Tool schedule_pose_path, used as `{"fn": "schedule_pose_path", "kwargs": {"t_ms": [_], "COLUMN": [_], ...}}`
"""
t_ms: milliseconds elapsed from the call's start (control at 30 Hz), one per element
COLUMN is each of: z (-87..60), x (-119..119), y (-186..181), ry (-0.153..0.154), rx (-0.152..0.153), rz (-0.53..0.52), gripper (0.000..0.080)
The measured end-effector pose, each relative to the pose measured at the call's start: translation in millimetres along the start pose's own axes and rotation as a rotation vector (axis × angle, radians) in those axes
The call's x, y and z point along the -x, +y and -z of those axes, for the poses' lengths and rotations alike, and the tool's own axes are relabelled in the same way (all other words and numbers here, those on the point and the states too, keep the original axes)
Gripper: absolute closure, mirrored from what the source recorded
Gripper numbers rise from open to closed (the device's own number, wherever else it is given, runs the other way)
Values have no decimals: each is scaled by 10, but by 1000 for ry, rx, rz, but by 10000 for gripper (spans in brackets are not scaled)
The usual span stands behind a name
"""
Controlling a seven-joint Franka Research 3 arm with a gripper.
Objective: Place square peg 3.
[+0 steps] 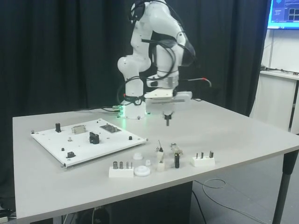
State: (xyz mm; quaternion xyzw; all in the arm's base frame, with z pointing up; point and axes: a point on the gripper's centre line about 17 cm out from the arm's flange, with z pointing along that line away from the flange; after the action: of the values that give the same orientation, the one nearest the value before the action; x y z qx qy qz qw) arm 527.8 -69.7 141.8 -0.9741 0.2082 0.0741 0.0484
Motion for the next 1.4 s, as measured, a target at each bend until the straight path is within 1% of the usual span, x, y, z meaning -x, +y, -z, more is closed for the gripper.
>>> {"fn": "schedule_pose_path", "kwargs": {"t_ms": [133, 333, 500, 633, 733, 1000, 1167, 1400], "z": [-75, -209, -327, -430, -509, -716, -821, -954], "x": [-57, -164, -250, -298, -325, -372, -402, -439], "y": [-213, -507, -714, -852, -944, -1134, -1221, -1309], "ry": [33, 85, 118, 129, 132, 137, 141, 145], "rx": [17, 33, 48, 62, 72, 92, 99, 96], "rz": [48, 105, 146, 181, 212, 254, 272, 286], "gripper": [689, 689, 689, 689, 689, 689, 689, 689]}}
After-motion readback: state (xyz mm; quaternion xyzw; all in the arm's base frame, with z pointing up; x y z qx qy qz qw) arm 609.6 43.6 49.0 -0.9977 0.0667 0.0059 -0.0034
